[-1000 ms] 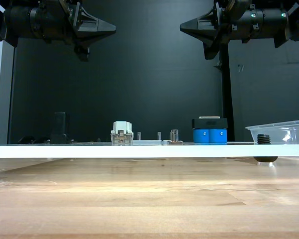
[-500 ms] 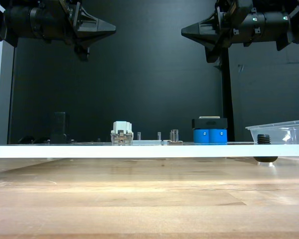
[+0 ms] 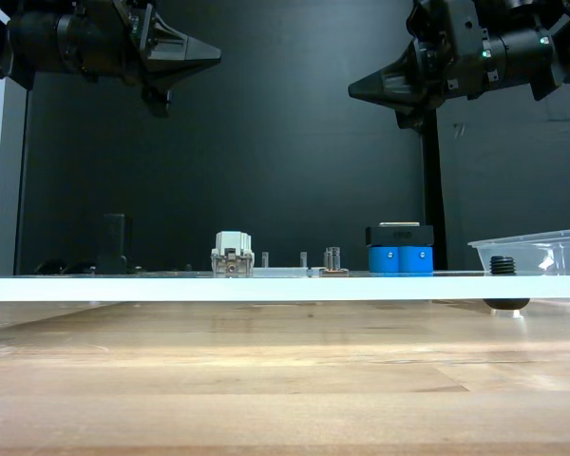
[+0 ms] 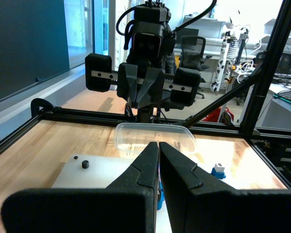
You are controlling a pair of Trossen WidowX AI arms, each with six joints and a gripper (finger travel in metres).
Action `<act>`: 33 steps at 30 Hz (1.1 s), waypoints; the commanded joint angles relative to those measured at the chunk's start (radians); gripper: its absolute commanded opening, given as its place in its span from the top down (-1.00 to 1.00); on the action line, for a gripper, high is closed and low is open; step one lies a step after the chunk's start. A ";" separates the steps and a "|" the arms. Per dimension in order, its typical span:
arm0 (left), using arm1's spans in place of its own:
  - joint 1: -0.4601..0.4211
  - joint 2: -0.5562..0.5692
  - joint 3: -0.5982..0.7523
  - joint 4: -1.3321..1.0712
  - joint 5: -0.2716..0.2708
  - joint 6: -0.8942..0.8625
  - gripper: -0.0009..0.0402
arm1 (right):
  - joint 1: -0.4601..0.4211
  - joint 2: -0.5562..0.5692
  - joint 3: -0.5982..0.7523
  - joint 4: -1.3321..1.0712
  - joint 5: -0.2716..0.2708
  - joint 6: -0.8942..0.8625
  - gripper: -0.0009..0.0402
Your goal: Unfasten the M12 nut and place it in the container
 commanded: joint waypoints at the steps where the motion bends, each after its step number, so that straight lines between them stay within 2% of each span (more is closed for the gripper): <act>1: 0.000 0.000 0.000 0.000 0.000 0.000 0.96 | 0.000 0.000 0.001 0.052 -0.019 -0.003 0.96; 3: 0.000 0.000 0.000 0.000 0.000 0.000 0.96 | 0.001 0.000 0.001 0.087 -0.024 0.000 0.96; 6: 0.000 0.000 0.000 0.000 0.000 0.000 0.96 | 0.002 0.000 0.001 0.112 -0.111 -0.002 0.96; 7: 0.000 0.000 0.000 0.000 0.000 0.000 0.96 | 0.002 0.000 0.001 0.111 -0.114 -0.002 0.96; 15: 0.000 0.000 0.000 0.000 0.000 0.000 0.96 | 0.002 0.000 0.001 0.110 -0.108 0.000 0.96; 18: 0.000 0.000 0.000 0.000 0.000 0.000 0.96 | 0.002 0.000 0.001 0.110 -0.084 0.000 0.96; 33: 0.000 0.000 0.000 0.000 0.000 0.000 0.96 | 0.002 0.000 0.001 0.094 -0.087 0.000 0.96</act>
